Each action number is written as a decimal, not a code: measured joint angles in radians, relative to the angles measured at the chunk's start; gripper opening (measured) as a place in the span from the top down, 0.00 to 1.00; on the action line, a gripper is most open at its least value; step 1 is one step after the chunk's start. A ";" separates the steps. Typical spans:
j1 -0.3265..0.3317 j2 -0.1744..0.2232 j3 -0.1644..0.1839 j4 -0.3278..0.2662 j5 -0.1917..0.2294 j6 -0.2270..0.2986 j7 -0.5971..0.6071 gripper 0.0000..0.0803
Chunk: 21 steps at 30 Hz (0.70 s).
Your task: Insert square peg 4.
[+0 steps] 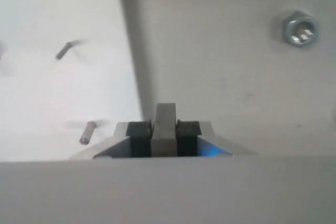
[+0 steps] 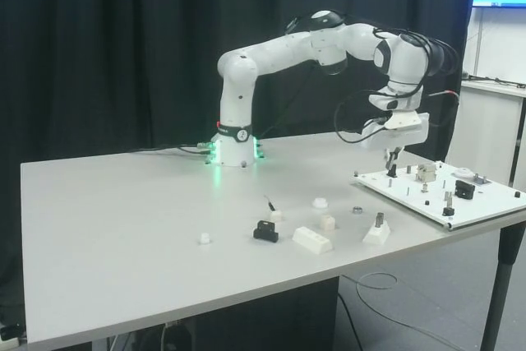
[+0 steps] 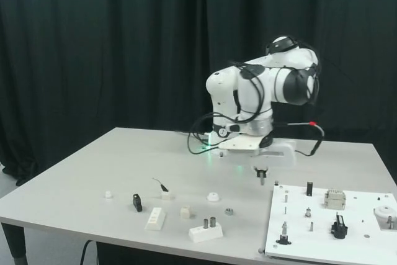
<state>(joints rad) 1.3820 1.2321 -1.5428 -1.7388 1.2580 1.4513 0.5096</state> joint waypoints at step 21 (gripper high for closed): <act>0.293 -0.001 -0.024 -0.210 -0.002 0.148 0.000 0.88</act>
<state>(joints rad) 1.6750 1.2314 -1.5669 -1.9485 1.2558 1.5996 0.5093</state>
